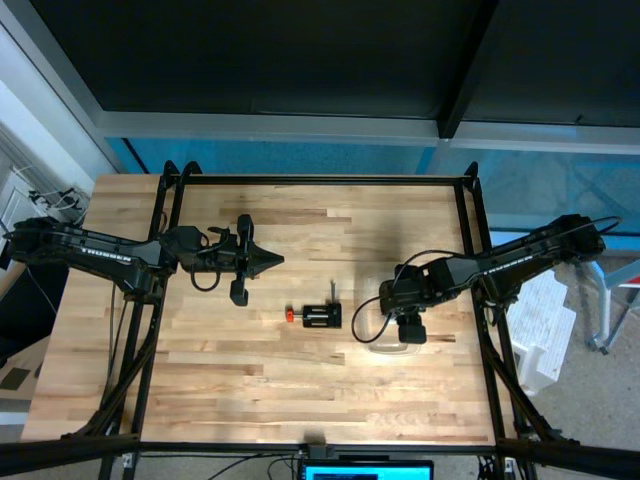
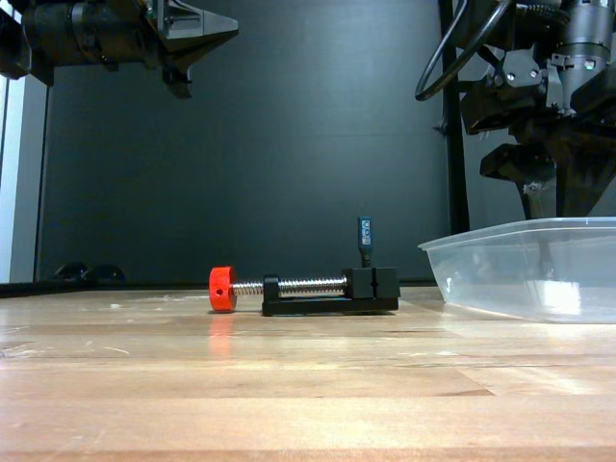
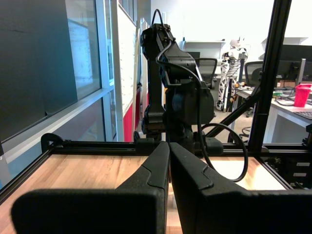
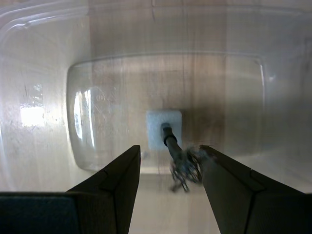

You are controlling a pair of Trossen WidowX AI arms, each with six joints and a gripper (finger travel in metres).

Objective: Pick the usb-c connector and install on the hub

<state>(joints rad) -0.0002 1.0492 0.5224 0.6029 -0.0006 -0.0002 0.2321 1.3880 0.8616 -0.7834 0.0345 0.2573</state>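
Two arms are reaching in over the wooden bench (image 1: 250, 390), one from each side. The left arm (image 1: 90, 255) is stretching level from the left edge, and the left gripper (image 1: 278, 260) is hanging high above the bench, well apart from everything on it, pointing toward the middle. Its two fingers (image 3: 151, 170) are pressing flat against each other with nothing between them. Near the middle of the bench one small black vise (image 1: 322, 317) is lying, its single red knob (image 1: 290, 315) sticking out on the left end of a bare screw. One slim dark piece, the hub (image 2: 364, 236), is standing upright in the vise's block. Just to the right, one clear plastic container (image 2: 500, 279) is sitting on the bench, near the vise but not touching it. The right arm (image 1: 530, 250) is angling in from the right edge, and the right gripper (image 4: 169, 150) is pointing down into that container, its two fingers (image 4: 124, 180) spread wide and grasping nothing. One usb-c connector (image 4: 164, 127), a pale square body with a dark stem and a short tangle of wire, is lying free on the container floor, showing between the spread fingers.
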